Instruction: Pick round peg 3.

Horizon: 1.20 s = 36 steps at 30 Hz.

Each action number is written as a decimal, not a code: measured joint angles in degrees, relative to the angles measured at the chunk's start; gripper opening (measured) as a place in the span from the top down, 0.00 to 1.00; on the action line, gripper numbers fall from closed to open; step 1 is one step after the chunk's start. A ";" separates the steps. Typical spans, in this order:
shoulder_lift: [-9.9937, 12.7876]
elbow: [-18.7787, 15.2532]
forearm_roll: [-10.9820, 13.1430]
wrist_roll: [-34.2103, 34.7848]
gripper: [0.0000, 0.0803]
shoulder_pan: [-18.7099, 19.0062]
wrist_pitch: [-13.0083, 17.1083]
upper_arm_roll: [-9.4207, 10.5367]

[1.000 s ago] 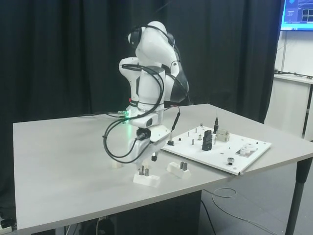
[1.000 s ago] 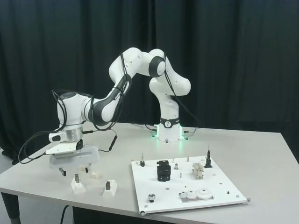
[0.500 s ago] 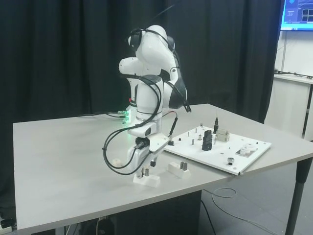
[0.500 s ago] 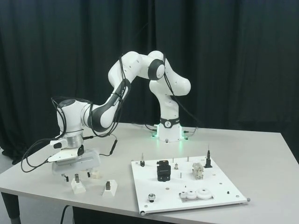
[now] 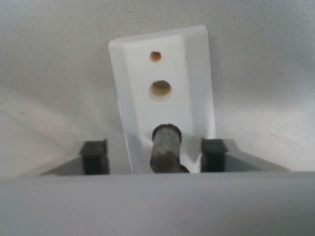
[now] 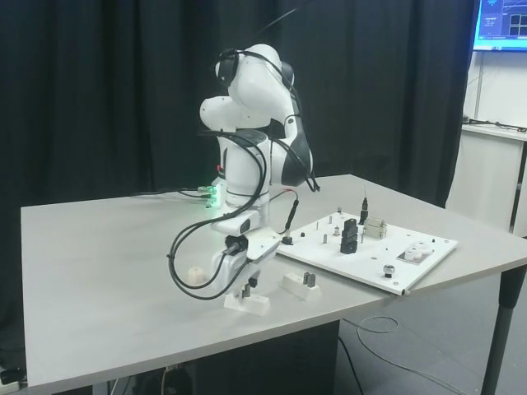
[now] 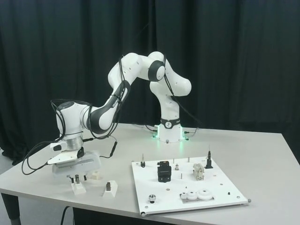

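Wrist view: one peg [image 5: 166, 147], two empty holes, open tool [image 5: 155, 156].

The worktop [image 7: 262, 154] carries the arm's base [image 7: 169, 133] at its far middle. Near and right of the base lies a board [image 7: 220, 192] bearing small parts. Left of the board, near the front edge, two small blocks sit side by side: the left block [image 7: 78, 188] holds an upright peg [image 7: 76, 178], and the right block [image 7: 110, 190] holds another piece. A third small block [image 7: 95, 176] lies just behind them. The pincer [image 5: 155, 157] hangs over the left block, its fingers [image 5: 94, 156] on either side of the peg (gaps show on both sides).
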 joint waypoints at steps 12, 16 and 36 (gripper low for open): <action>0.05 0.21 0.69 0.03 0.82 0.03 0.03 -0.13; 0.04 0.68 0.69 0.08 0.82 0.07 -0.11 -0.20; -0.21 7.86 0.69 1.97 0.86 2.28 -13.12 -4.38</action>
